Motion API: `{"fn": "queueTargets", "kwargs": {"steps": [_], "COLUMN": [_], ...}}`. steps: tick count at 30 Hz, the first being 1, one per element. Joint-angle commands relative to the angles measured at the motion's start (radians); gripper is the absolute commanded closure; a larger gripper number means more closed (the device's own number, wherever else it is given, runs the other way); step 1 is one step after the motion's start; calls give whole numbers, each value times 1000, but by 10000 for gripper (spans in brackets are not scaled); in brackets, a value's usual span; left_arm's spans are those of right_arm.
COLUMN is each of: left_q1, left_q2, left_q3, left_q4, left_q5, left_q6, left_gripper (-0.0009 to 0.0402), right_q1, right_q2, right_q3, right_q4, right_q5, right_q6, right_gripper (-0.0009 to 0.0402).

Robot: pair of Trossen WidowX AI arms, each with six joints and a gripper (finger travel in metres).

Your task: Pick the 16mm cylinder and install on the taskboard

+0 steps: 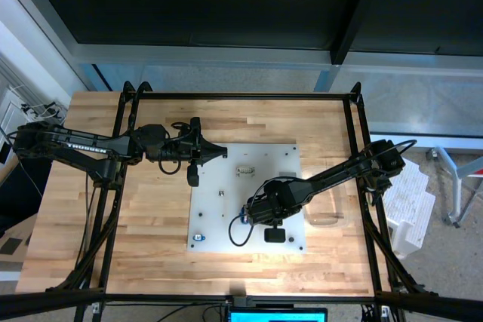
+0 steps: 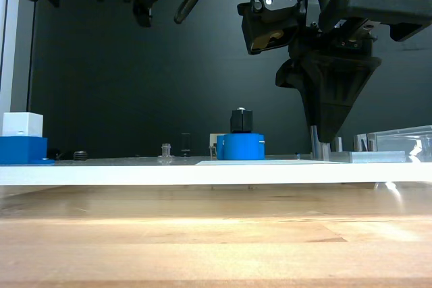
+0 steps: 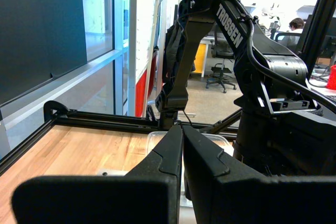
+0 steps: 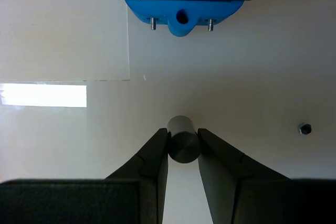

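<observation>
My right gripper (image 4: 182,142) is shut on the 16mm cylinder (image 4: 182,146), a small grey metal cylinder seen end-on between the fingertips. It points straight down over the white taskboard (image 4: 273,77), a little short of the blue connector (image 4: 184,11). In the low view the cylinder (image 2: 315,143) hangs upright under the right gripper (image 2: 324,141), its lower end at about the board's surface. From above, the right gripper (image 1: 255,213) is over the middle of the taskboard (image 1: 219,220). My left gripper (image 3: 182,135) is shut and empty, held high over the board's far left edge (image 1: 217,150).
A clear plastic tray (image 1: 330,203) lies by the board's right edge. A grey multi-pin socket (image 1: 244,172) sits at the board's far side. A small blue part (image 1: 198,237) with a white cube stands at the near left corner. Black frame bars ring the table.
</observation>
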Motion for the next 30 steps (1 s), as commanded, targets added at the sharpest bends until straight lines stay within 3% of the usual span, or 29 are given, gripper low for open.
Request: {"fn": "queueTargets", "kwargs": {"steps": [1,7,12,15,30], "left_q1": [0,0,0,0,0], "left_q2": [0,0,0,0,0], "left_q3": [0,0,0,0,0], "left_q4": [1,0,0,0,0], "left_q5": [0,0,0,0,0], "left_q6": [0,0,0,0,0], "left_gripper": [393,393,393,393,393], "right_q1": [0,0,0,-1,-19], "right_q2": [-2,-5,-15,-35,-174], "right_q3": [0,0,-1,-2,-64], "right_q4": [-2,-4,-8,-23,-42], "right_q5": [4,4,10,33,32], "right_q6": [-2,-3,-3,-3,-6], "right_gripper": [327,243,199,191,189]}}
